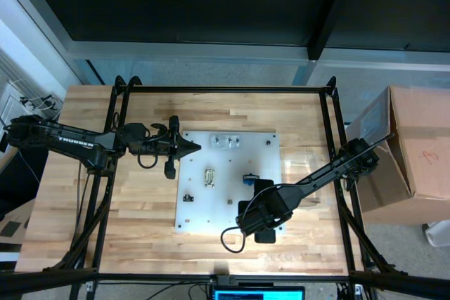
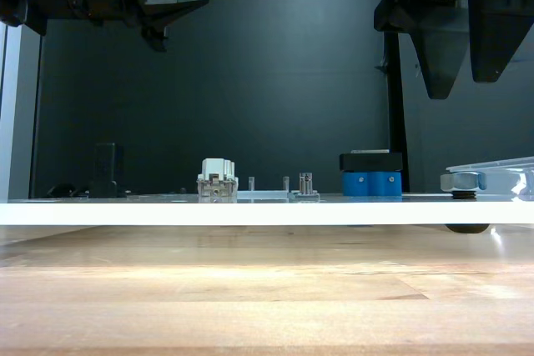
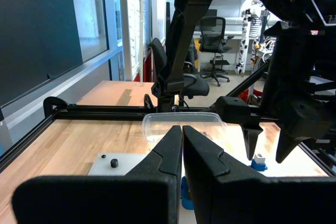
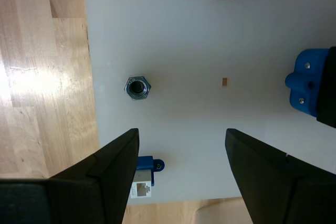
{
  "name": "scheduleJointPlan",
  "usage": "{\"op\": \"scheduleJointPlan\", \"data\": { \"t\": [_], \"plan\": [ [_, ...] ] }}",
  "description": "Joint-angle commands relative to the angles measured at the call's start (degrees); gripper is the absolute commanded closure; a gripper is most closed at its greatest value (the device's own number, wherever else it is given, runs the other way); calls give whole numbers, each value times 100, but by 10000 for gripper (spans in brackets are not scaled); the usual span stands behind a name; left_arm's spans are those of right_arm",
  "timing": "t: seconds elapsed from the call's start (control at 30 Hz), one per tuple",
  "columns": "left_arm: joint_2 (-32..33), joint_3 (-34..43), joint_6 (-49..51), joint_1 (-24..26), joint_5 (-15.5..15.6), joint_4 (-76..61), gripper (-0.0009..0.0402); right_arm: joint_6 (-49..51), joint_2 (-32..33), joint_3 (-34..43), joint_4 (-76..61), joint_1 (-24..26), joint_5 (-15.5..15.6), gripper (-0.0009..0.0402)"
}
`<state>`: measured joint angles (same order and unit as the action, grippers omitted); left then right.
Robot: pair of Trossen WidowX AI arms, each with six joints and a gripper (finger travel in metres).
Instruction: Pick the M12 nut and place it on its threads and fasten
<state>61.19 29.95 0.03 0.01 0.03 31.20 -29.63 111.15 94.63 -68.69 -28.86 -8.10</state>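
M12 nut [image 4: 137,88] on stud [image 2: 461,196], axis vertical

Small silver hex nut [image 4: 137,87], dark-centred, on flat white board [image 4: 199,40]. Right end effector [image 4: 181,132]: black fingers [image 4: 113,171] spread wide, near nut, not touching. Blue plastic block [image 4: 310,80]: well apart from nut.
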Motion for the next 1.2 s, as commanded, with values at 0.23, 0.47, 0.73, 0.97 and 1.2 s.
{"op": "scheduleJointPlan", "data": {
  "t": [0.23, 0.47, 0.73, 0.97, 1.2],
  "plan": [
    [2, 0, 0, -2, -2, 0, 393, 184, 299, -11, 310, 15, 177, 397],
    [2, 0, 0, -2, -2, 2, 393, 374, 492, -155, 581, 55, 166, 395],
    [2, 0, 0, -2, -2, 0, 393, 459, 498, -525, 979, 59, 219, 394],
    [2, 0, 0, 0, -2, 0, 393, 649, 498, -527, 1060, 61, 715, 393],
    [2, 0, 0, 0, -2, 0, 393, 1250, 428, -525, 1036, 63, 1930, 393]
  ]
}}
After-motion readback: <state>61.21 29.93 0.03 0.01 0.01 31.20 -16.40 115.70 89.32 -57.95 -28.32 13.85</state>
